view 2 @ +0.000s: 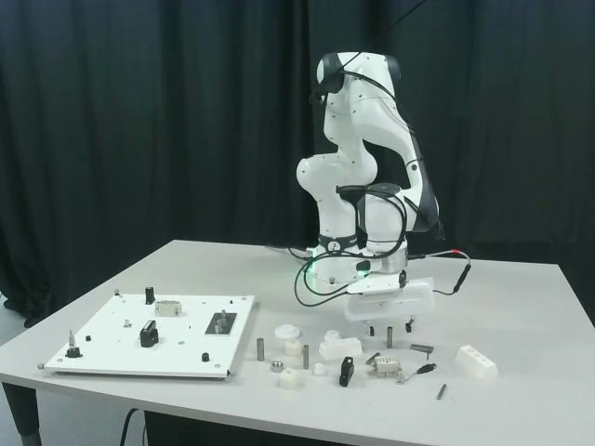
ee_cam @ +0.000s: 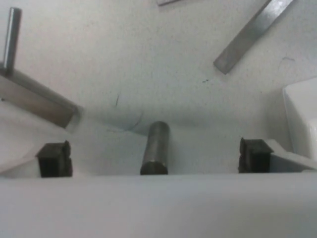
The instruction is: Remove Ethernet.
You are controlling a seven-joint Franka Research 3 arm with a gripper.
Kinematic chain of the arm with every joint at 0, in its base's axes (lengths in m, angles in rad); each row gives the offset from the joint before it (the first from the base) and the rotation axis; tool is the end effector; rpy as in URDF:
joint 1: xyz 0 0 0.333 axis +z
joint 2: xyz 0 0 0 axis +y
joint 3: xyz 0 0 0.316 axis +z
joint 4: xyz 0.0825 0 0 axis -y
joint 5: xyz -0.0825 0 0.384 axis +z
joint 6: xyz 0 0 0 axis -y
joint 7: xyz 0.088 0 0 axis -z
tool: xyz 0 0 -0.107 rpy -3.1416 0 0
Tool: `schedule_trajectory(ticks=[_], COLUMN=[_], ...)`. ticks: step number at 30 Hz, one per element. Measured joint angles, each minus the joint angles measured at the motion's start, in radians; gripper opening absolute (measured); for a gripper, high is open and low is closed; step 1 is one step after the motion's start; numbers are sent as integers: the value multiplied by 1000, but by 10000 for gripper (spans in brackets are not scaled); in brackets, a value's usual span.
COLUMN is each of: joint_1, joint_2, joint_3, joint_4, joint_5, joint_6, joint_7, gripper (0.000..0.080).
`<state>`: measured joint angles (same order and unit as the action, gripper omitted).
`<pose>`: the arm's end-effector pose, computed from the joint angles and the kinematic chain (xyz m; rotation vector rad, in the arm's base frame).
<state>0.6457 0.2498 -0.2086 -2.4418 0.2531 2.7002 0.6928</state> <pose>0.4472 0.1958 0.2053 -2.9944 0.7281 0.0232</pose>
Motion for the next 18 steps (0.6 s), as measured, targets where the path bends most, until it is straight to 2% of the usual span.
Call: schedule_trajectory(ticks=[3, 4, 18], joint_1=[0, 0, -1], joint_2=[-1, -1, -11], joint_3=[2, 2, 1], joint_4=[3, 4, 13], joint_5=[0, 0, 0], joint_6=[-1, -1, -17], joint_7=[0, 0, 0], gripper=[292, 772, 799])
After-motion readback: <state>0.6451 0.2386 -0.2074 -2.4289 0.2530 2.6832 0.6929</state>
